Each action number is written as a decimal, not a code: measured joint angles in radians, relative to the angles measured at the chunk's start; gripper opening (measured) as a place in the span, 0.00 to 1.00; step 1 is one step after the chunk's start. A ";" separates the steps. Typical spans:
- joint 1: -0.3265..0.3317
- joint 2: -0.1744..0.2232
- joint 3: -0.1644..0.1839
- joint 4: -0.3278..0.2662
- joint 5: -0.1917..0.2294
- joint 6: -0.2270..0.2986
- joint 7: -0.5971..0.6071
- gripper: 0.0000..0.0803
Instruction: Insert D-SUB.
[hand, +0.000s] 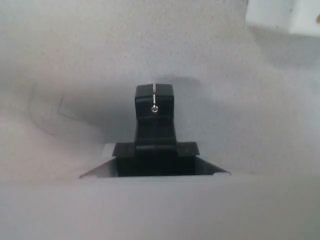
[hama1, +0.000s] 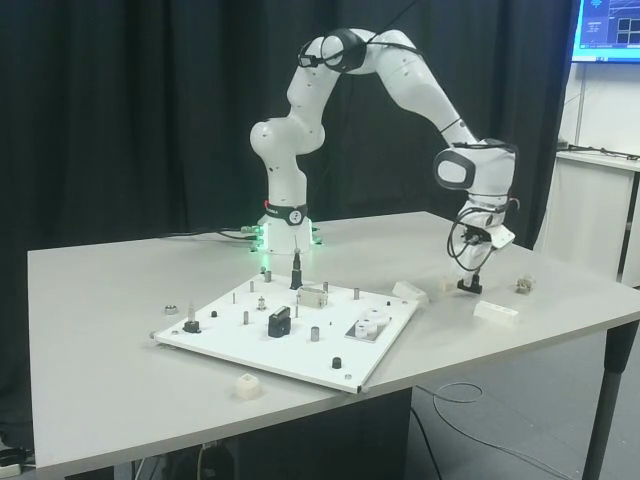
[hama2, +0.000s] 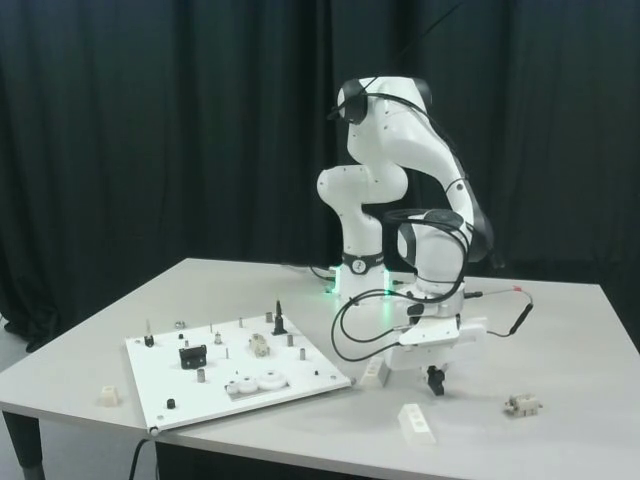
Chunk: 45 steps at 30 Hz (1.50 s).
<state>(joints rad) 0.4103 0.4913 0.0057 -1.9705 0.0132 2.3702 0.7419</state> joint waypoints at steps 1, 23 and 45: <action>0.000 -0.001 -0.001 0.008 0.002 -0.012 0.001 0.19; 0.000 -0.004 -0.013 0.087 0.021 -0.129 0.023 0.19; 0.000 -0.013 -0.060 0.102 0.027 -0.132 0.121 0.19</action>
<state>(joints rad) 0.4104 0.4782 -0.0548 -1.8685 0.0403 2.2378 0.8628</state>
